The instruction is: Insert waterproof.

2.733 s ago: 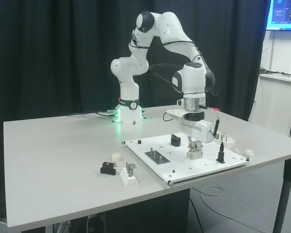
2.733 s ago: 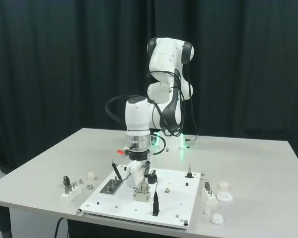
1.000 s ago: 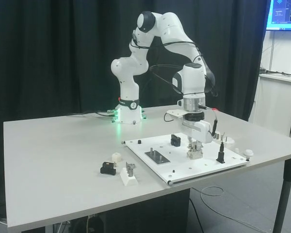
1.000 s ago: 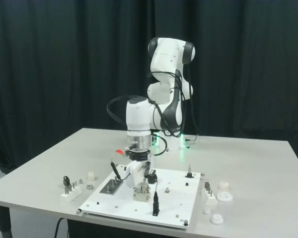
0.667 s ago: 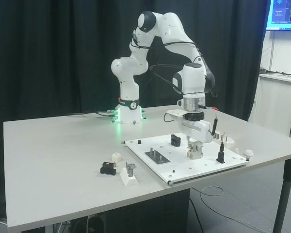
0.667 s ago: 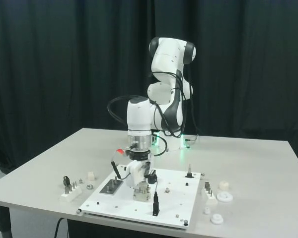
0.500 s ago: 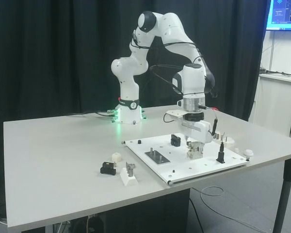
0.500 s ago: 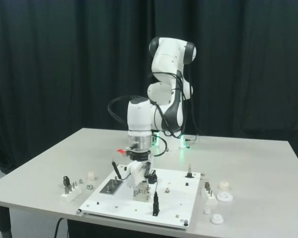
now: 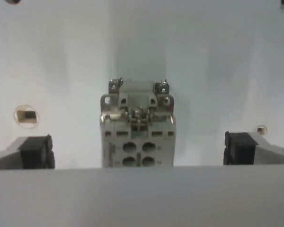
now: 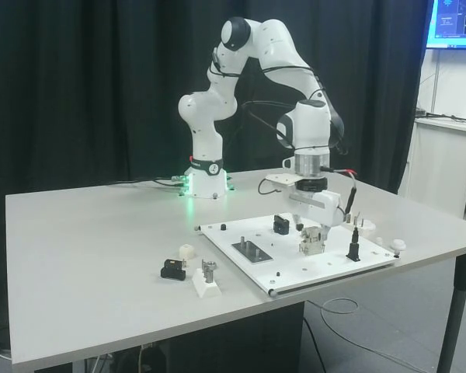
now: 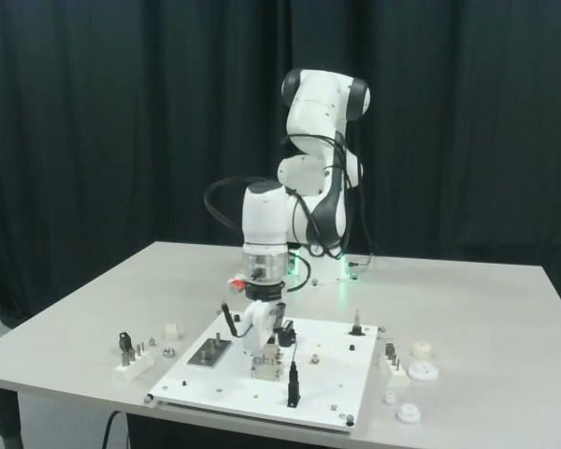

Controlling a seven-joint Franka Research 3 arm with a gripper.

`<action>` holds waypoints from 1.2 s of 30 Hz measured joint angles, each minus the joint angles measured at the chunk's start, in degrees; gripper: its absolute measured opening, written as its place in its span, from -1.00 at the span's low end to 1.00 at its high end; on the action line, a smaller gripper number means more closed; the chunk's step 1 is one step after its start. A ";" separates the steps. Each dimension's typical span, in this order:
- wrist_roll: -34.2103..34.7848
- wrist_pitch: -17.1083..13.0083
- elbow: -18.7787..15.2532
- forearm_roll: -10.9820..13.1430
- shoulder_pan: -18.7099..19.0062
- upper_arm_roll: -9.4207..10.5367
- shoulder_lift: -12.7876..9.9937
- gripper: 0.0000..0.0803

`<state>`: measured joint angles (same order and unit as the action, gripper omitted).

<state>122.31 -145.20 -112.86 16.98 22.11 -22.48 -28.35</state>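
On the bench (image 10: 85, 233) lies a white board (image 10: 241, 233), and the connector (image 9: 137, 127) stands upright on it, long axis vertical, mating face up toward the wrist camera. The gripper (image 9: 137, 151) hangs just above it, released, one finger (image 9: 35, 151) well off each side, holding nothing. Judged from here, an off-centre descent could land a fingertip on the connector's top or snag its metal latch, jarring the seated part.
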 joint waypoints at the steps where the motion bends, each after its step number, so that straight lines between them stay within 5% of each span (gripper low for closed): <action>1: -0.02 0.39 0.00 -0.40 0.10 -0.07 0.23 0.97; 16: -0.08 6.11 0.40 -7.55 0.75 -0.18 4.29 0.99; 36: -0.08 2.99 1.96 -8.71 1.85 -0.15 4.08 0.99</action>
<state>122.22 -142.22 -110.90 8.27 23.96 -22.64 -24.27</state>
